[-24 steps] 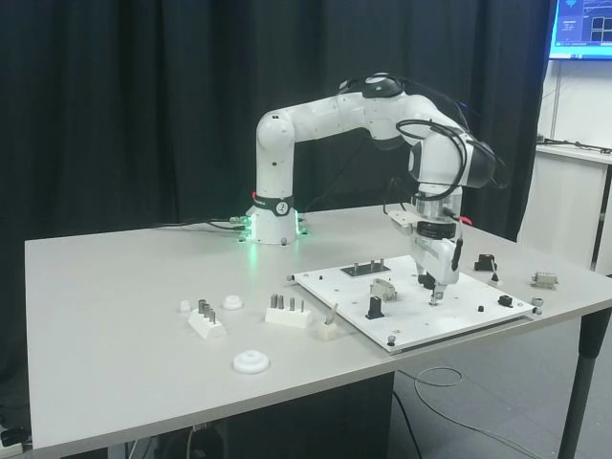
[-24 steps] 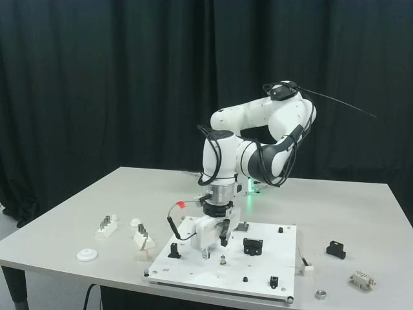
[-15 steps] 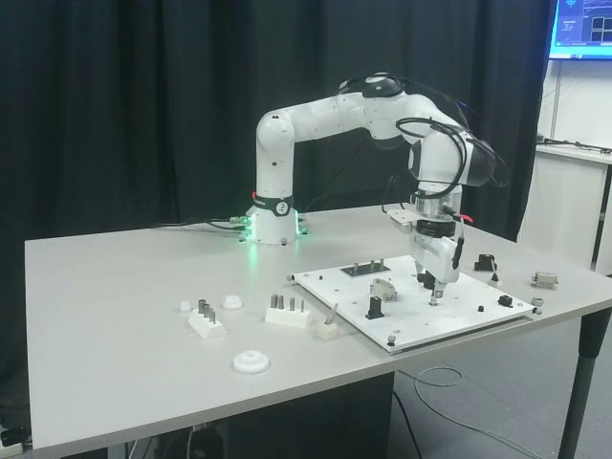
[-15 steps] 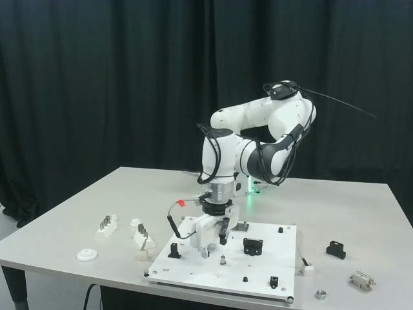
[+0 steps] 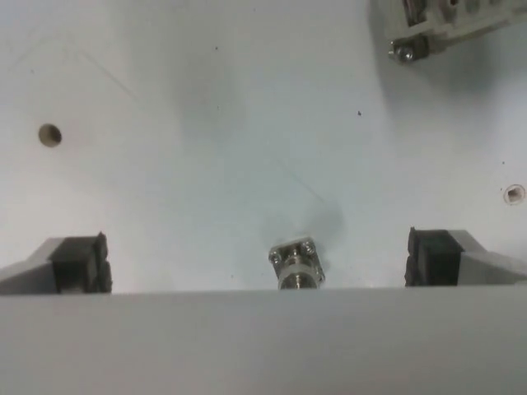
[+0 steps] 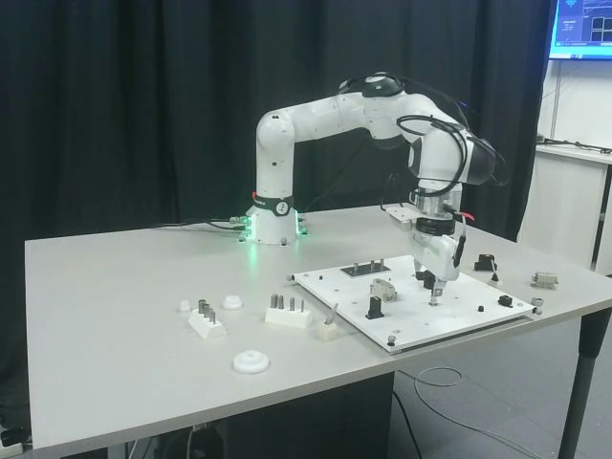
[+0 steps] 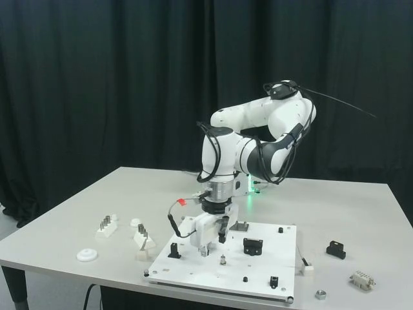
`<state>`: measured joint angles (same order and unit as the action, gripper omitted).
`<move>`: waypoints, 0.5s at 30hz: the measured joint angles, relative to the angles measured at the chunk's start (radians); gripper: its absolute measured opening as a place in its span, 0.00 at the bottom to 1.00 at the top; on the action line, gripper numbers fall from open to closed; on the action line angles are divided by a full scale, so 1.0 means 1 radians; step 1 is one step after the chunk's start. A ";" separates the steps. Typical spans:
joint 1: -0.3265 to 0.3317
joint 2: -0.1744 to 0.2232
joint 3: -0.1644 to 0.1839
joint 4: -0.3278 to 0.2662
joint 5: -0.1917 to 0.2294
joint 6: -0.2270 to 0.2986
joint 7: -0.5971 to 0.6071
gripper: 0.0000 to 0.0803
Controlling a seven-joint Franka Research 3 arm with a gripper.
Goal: Pick D-SUB.
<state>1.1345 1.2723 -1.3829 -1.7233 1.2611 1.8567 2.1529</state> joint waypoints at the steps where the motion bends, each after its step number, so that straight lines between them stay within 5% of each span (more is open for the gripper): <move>1: 0.000 0.000 -0.001 0.000 -0.001 -0.001 -0.001 1.00; 15: 0.000 -0.001 -0.016 0.021 -0.020 -0.032 -0.075 1.00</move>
<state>1.1345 1.2708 -1.3994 -1.7021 1.2408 1.8243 2.0778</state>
